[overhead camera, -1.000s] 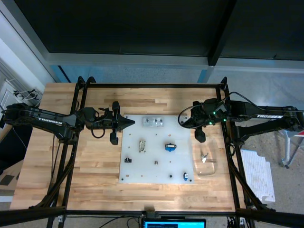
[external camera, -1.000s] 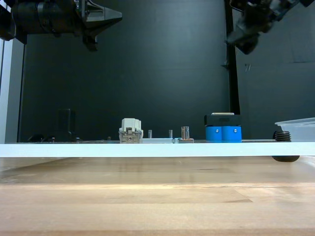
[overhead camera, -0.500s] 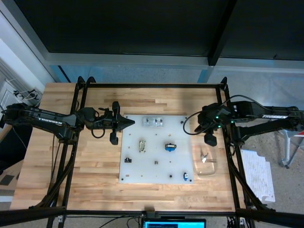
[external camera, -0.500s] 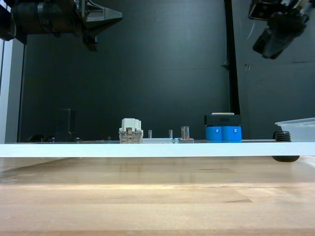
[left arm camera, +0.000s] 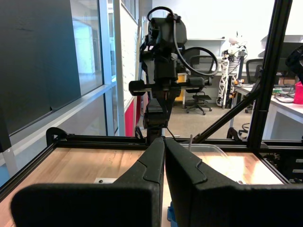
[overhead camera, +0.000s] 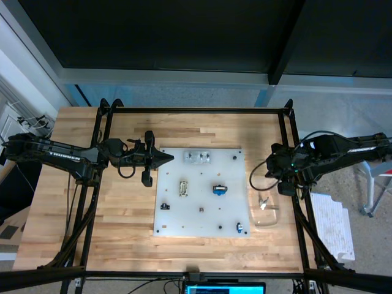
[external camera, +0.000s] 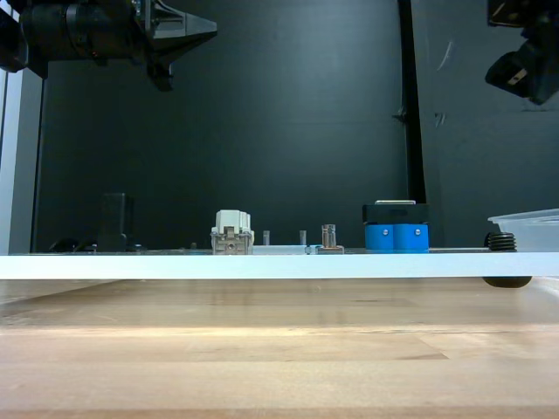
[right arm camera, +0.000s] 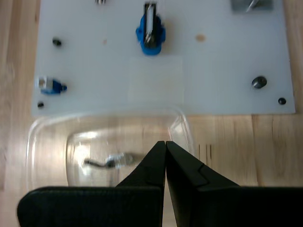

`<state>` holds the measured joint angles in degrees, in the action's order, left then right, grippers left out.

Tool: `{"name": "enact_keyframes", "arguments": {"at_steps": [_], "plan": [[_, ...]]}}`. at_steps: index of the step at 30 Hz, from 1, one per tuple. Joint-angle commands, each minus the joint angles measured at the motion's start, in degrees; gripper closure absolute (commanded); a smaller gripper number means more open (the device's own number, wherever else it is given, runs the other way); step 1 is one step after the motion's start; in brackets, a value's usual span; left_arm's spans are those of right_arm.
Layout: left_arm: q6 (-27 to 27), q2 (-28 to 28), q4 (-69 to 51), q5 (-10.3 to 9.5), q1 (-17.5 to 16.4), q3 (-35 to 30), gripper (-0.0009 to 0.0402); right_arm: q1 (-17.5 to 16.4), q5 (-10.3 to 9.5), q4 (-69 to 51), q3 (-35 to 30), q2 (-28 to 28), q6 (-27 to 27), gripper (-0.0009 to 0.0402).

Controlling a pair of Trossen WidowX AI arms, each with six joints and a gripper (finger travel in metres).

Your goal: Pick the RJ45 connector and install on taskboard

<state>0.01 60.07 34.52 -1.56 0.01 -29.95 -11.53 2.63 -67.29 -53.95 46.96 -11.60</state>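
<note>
Taskboard (overhead camera: 184,214), the white square plate, fills the middle of the high view on the wooden table (overhead camera: 110,214). Just beside its right edge, right of centre and a little low, sits the clear tray (overhead camera: 272,223). The left gripper (overhead camera: 170,157) hangs high at the board's upper-left corner, its fingers pressed together on nothing, apparently parked. The right gripper (overhead camera: 286,190) hovers over the tray's upper-right rim, well off the surface judging by the low view. Its fingers (right arm camera: 151,165) meet at the tips with nothing between them. Smallest of all, the RJ45 connector (overhead camera: 264,203) lies loose inside the tray, a pale glint not yet gripped.

The pick looks to be only at the lining-up stage. If the pincer descends without parting first, it would jab the plug or shove it across the slick tray floor. A descent this close to the rim might catch the wall and shift the tray. So tiny a plug could also be pinched askew, which would spoil its insertion.
</note>
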Motion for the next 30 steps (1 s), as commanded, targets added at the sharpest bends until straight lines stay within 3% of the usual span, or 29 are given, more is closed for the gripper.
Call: {"name": "enact_keyframes", "arguments": {"at_steps": [1,10,16,20,30], "plan": [[-0.02,0.02,0.0,0.02,0.0,0.0,0.0393,-2.91,1.05,-1.97,0.04,0.02,-0.83,0.0393],[0.0,0.02,0.0,0.02,0.0,0.0,0.0393,-8.76,1.11,-4.76,0.24,0.04,-3.67,0.0393],[0.0,0.02,0.0,0.02,0.0,0.0,0.0393,-13.07,3.87,-5.38,1.46,0.2,-7.21,0.0393],[0.0,0.02,0.0,0.02,0.0,0.0,0.0393,-14.99,3.85,-5.38,2.12,1.31,-7.65,0.0389],[0.0,0.04,0.0,0.02,0.0,0.0,0.0393,-18.43,4.48,-5.05,2.86,3.74,-11.15,0.0299]]}}
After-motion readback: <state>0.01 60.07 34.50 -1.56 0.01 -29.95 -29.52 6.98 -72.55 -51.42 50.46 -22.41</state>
